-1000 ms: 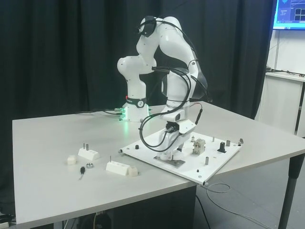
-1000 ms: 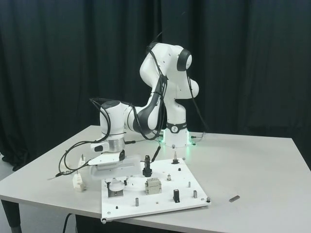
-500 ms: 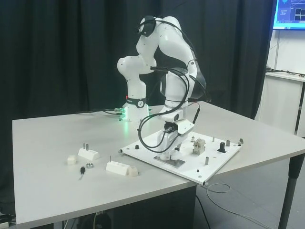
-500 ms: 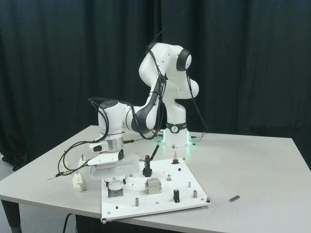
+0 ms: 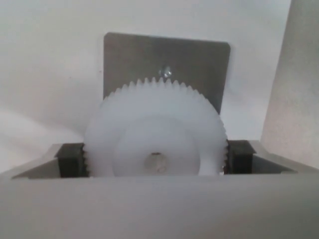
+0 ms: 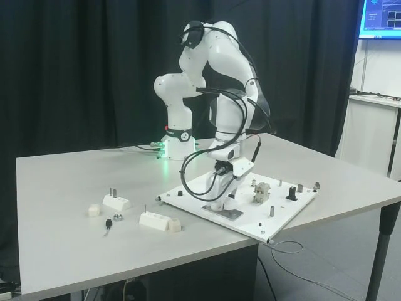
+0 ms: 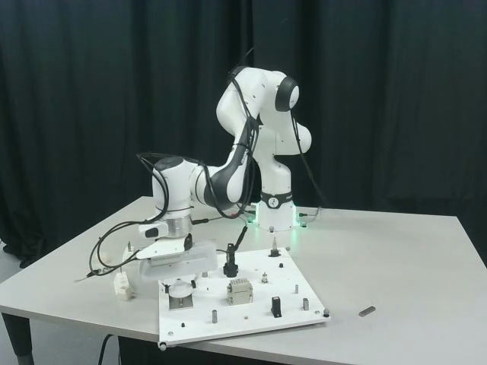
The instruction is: Insert large gear.
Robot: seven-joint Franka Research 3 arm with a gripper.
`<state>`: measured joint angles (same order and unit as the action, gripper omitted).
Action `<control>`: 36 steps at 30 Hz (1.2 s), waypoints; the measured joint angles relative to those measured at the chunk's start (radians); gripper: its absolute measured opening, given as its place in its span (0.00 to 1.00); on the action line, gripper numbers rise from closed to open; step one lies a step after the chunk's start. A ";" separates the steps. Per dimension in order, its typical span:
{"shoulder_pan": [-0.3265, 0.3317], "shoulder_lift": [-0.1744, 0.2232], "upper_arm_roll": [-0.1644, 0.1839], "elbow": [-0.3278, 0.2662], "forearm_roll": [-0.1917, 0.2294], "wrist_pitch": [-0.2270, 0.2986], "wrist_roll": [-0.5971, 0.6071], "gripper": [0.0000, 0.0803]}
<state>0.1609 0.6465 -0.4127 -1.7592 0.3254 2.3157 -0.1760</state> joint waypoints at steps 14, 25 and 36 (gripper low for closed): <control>0.000 0.009 0.004 0.015 0.000 0.000 -0.017 0.74; 0.000 0.025 0.004 0.039 0.000 0.001 -0.017 0.74; 0.000 0.039 0.007 0.051 0.000 0.001 -0.021 0.74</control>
